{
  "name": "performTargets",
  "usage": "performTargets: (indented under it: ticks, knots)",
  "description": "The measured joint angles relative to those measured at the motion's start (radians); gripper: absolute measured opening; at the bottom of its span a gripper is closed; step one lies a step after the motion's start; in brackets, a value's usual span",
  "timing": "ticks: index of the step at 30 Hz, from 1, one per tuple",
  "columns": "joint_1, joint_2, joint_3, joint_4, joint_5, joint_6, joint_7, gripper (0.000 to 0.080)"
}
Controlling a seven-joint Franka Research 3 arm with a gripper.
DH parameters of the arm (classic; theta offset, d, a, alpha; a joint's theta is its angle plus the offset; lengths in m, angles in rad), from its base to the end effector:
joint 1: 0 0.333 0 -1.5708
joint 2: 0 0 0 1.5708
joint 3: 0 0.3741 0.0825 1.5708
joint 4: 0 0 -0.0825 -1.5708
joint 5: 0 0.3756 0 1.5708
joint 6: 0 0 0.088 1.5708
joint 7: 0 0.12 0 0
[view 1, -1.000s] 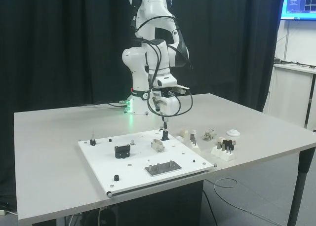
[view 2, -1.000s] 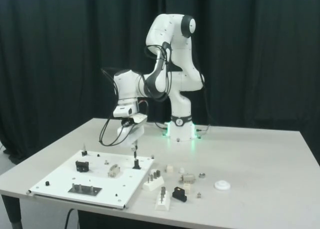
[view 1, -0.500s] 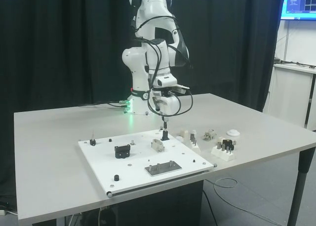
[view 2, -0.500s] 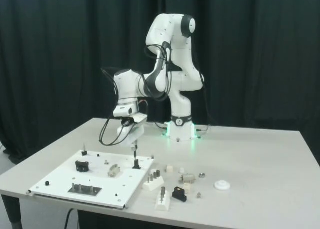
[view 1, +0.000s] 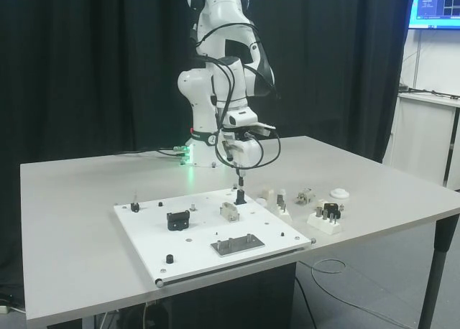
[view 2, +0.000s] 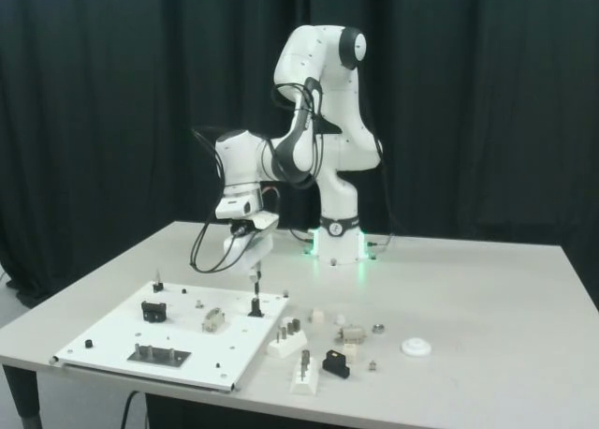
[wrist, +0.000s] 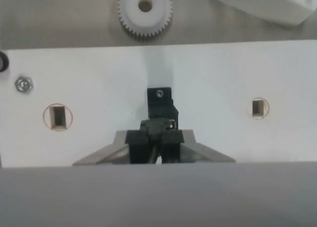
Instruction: Insert USB.
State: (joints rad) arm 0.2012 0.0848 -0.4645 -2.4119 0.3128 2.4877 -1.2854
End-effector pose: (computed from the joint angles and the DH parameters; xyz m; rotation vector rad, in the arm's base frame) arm 0.4761 -0.1266 0.3319 -2.8068 -1.1455 -0.1665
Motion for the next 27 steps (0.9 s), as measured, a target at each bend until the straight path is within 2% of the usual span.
performTargets:
  ticks: [27]
  knots:
    - [0.0,0.0,0.0,-0.005,0.0,0.023,-0.006,0.0047]
